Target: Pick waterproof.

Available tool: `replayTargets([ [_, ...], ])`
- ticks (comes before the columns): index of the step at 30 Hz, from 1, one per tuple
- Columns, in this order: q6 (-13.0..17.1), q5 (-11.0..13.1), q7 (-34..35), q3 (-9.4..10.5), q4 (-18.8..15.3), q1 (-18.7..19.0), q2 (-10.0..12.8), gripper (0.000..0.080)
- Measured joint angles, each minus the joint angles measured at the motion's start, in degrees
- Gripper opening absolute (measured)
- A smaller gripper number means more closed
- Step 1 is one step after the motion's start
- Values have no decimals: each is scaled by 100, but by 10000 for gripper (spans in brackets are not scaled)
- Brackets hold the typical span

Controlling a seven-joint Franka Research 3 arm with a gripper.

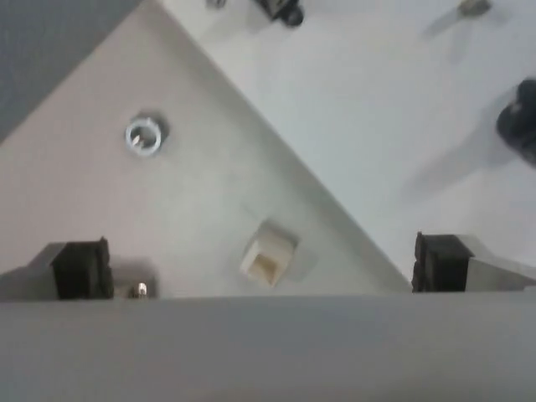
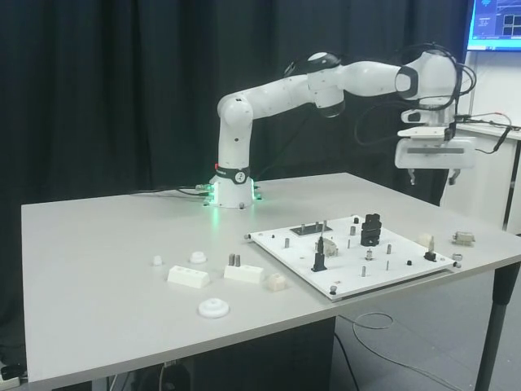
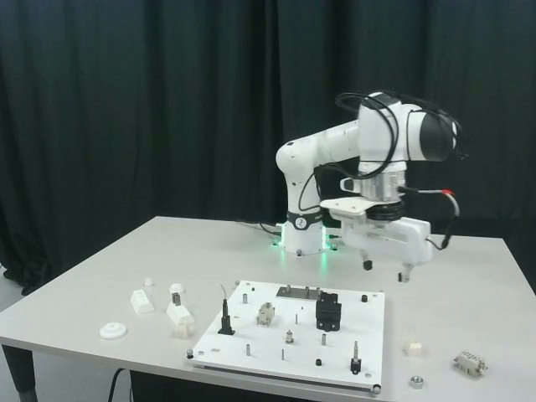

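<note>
Matte grey table (image 2: pixel 98 244) under open, empty tool (image 2: pixel 429 177).

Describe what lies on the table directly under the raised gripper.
Under the gripper, a small white block and a metal nut lie on the grey table beside the white board's corner. The wrist housing covers whatever lies nearer.

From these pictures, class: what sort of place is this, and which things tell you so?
Probably a robotics lab or test cell: a white robot arm bolted on a grey table, a white board of small fittings, and black curtains behind.

board (image 3: pixel 335 352) on table (image 3: pixel 100 276) | small connector (image 3: pixel 412 347) beside board | nut (image 3: pixel 414 382) near table edge
</note>
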Motion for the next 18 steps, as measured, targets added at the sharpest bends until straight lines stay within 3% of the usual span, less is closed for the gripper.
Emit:
replayTargets([
  [9,31,-82,153,243,161,141,8,800],
  [18,609,-100,850,731,242,205,19,800],
])
